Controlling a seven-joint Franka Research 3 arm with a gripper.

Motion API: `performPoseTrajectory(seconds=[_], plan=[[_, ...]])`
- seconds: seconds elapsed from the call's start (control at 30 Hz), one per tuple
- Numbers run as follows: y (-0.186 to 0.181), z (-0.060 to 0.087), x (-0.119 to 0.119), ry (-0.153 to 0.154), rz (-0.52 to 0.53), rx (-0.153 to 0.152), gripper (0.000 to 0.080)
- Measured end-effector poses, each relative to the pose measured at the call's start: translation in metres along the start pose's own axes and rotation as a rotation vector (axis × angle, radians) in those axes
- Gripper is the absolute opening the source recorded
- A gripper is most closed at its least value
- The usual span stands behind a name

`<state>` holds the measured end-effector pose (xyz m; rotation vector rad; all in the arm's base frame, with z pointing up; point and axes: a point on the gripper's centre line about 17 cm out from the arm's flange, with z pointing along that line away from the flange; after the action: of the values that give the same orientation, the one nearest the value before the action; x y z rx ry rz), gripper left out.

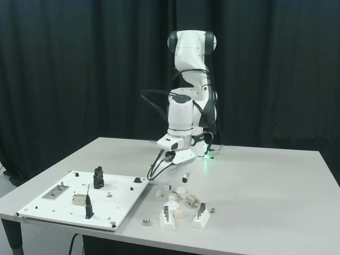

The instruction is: Pick waterproof.

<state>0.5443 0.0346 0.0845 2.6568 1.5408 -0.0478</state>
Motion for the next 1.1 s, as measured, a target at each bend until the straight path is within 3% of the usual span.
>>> performPoseTrajectory(seconds=[0.37, 0.8, 1.1], plan=[[-0.029, 0.001, 0.014, -0.013, 0.087, 0.062, 0.08], [-0.046, 0.003, 0.029, -0.018, 0.123, 0.064, 0.08], [-0.05, 0.015, 0.028, -0.009, 0.134, 0.047, 0.08]])
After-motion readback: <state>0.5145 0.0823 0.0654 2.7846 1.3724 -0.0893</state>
